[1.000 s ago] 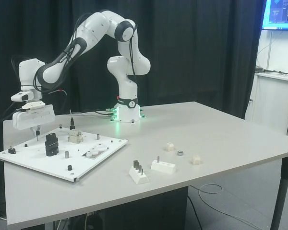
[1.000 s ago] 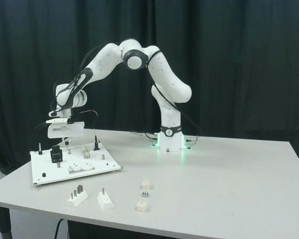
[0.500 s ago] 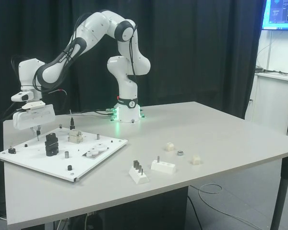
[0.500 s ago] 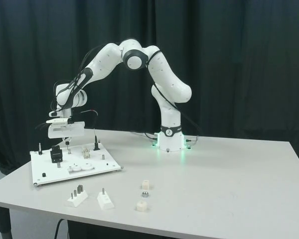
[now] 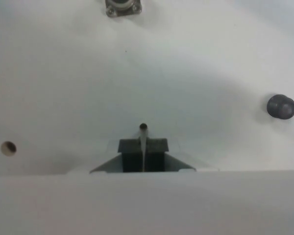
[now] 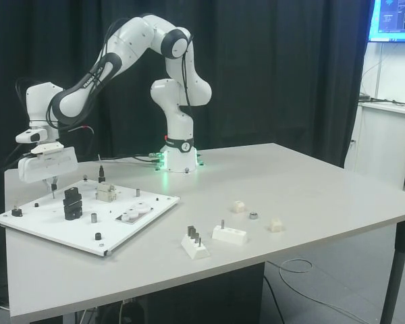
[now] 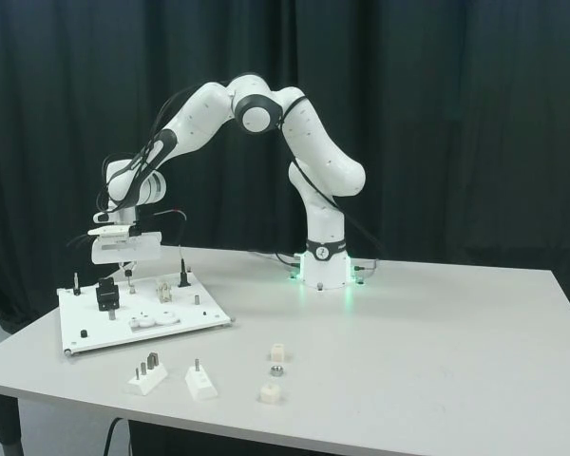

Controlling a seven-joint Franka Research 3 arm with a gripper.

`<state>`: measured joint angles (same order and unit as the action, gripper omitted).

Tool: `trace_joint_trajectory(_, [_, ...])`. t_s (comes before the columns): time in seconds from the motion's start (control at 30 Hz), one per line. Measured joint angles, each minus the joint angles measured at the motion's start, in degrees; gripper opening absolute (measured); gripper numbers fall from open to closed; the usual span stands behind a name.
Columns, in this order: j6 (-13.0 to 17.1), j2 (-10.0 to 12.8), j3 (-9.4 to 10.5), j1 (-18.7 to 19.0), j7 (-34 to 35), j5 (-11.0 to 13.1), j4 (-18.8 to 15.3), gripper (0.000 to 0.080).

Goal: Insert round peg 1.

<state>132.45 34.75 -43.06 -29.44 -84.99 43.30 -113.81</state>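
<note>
We judge the likeliest failure a slight tilt or offset jamming round peg 1 (image 5: 143, 137) at its hole. It looks a thin, grey, upright pin, low centre in the wrist view, pinched between the nearly closed gripper (image 5: 143, 152) above the white board (image 6: 155, 202).

The white board (image 6: 81, 216) looks smooth matt plastic; the grey table (image 6: 310, 182) matt.
</note>
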Motion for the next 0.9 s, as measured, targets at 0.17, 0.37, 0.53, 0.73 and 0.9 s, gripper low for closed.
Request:
trace_joint_trajectory(0.17, [0.09,0.00,0.00,0.01,-0.20,0.00,0.00,0.0017])
trace_joint_trajectory(0.37, [0.64,0.05,-0.01,0.00,-0.36,0.00,-0.03,0.0017])
trace_joint_trajectory(0.53, [0.84,0.09,-0.01,0.01,-0.39,0.00,-0.04,0.0017])
trace_joint_trajectory(0.73, [0.85,0.11,-0.01,0.01,-0.39,0.00,-0.05,0.0017])
trace_joint_trajectory(0.9, [0.85,0.11,-0.01,0.01,-0.39,0.00,-0.06,0.0017])
